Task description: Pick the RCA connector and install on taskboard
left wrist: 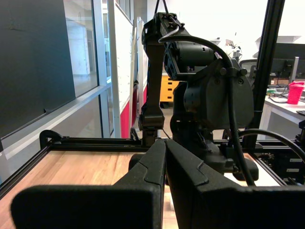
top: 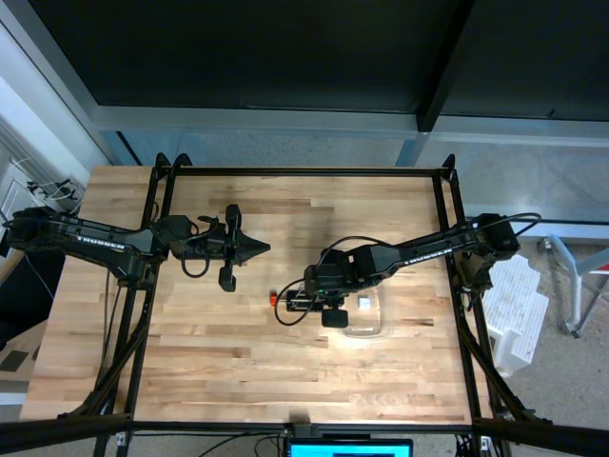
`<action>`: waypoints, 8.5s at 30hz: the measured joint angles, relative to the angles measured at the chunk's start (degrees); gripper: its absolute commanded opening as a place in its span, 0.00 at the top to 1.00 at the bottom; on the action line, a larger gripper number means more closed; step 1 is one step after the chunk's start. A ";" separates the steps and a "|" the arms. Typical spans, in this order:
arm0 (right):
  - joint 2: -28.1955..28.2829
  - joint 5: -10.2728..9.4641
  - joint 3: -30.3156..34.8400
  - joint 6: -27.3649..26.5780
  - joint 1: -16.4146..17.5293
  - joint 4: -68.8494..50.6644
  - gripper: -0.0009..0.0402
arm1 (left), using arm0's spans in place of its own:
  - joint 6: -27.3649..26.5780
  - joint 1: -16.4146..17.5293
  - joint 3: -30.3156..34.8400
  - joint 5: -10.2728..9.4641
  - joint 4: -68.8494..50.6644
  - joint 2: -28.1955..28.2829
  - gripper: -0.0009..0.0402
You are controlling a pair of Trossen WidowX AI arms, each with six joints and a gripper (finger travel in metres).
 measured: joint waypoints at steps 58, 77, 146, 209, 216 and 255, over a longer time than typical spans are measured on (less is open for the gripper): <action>2.69 -0.02 1.03 -0.96 -0.87 0.96 0.95 | -0.02 0.00 -0.02 0.00 0.00 0.00 0.98; 2.64 -0.07 -2.51 -0.96 -0.96 5.31 0.95 | -0.02 0.00 0.00 0.00 0.00 0.00 0.98; -2.93 -0.04 -2.54 -0.92 -1.62 3.67 0.59 | -0.02 0.00 0.00 0.00 0.02 0.00 0.98; -37.31 -7.82 -29.27 -11.47 -10.21 40.94 0.98 | -0.02 0.00 0.00 0.00 0.02 0.00 0.98; -39.74 -7.58 -34.03 -11.41 -10.69 48.61 0.98 | -0.02 0.00 0.00 -0.02 0.02 0.00 0.98; -46.03 -5.38 -46.05 -9.38 -10.78 68.52 0.98 | -0.02 0.00 -0.02 -0.02 0.02 0.00 0.98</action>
